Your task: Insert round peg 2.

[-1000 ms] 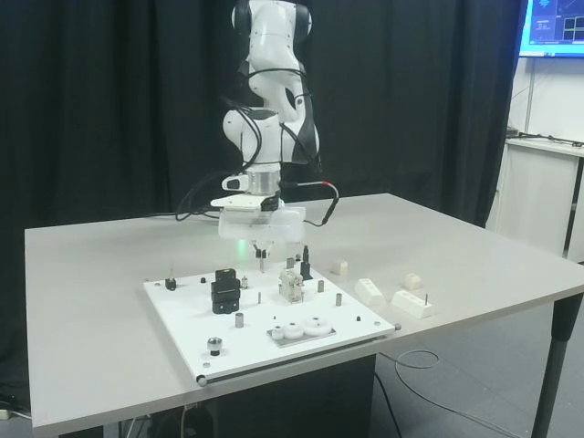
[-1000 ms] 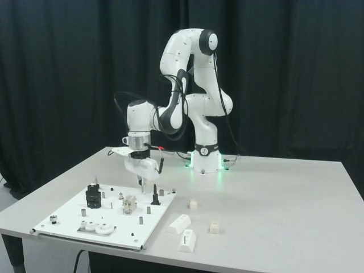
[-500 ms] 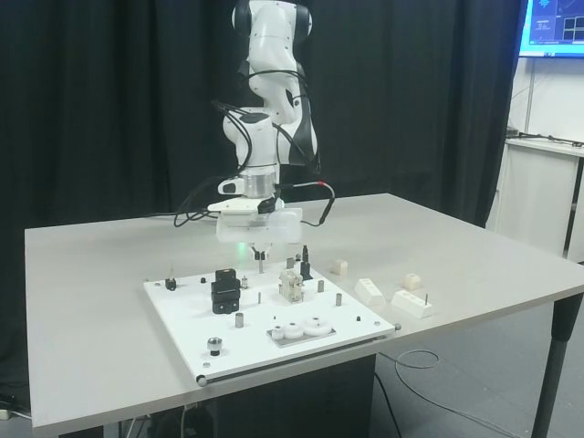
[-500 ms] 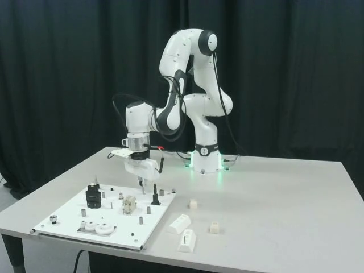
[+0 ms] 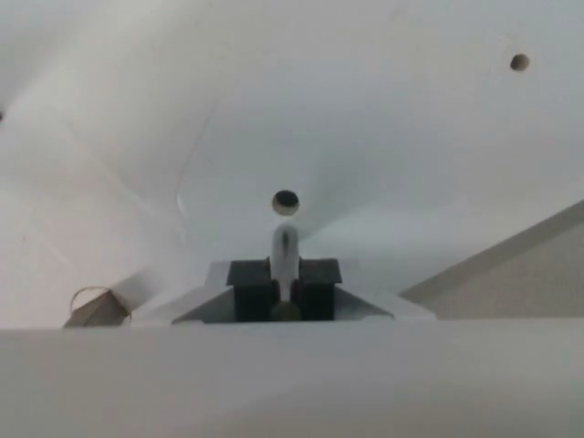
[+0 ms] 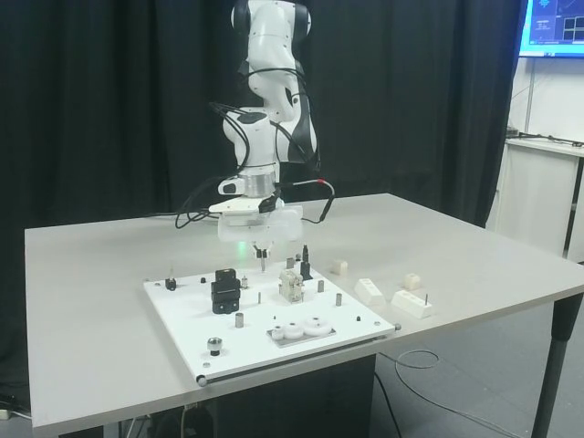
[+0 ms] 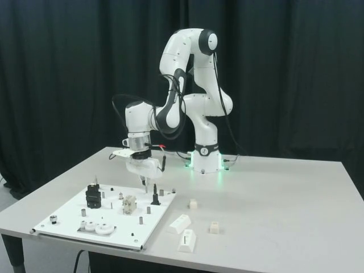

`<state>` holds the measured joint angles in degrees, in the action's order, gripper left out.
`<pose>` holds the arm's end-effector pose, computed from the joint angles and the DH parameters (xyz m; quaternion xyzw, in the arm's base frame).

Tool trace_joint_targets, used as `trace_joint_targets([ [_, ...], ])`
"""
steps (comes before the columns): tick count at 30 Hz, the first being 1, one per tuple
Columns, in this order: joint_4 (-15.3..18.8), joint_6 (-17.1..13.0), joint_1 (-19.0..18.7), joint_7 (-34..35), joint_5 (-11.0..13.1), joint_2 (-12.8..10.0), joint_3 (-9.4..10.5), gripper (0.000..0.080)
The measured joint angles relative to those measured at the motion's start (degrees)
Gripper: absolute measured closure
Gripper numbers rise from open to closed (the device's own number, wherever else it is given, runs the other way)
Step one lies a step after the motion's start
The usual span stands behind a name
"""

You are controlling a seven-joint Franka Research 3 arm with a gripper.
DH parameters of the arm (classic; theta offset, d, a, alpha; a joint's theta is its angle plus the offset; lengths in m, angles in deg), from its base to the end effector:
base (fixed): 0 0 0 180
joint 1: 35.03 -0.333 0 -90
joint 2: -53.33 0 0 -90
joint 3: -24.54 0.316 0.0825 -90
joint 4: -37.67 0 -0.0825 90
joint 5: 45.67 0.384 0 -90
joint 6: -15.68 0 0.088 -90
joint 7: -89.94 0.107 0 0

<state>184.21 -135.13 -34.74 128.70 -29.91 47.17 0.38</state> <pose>0.4054 -0.1956 0.2293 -0.7820 0.6217 0.0145 0.0422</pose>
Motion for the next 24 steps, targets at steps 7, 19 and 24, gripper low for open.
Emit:
trace_joint_targets([
  [7, 0.07, 0.07, 0.00, -0.05, 0.02, -0.06, -0.14, 0.0743],
  [19, 0.07, -0.49, 0.00, -1.29, 1.38, -0.21, -0.16, 0.0743],
  [24, 0.06, -0.74, 0.00, -2.64, 2.51, -0.26, -0.19, 0.0743],
])
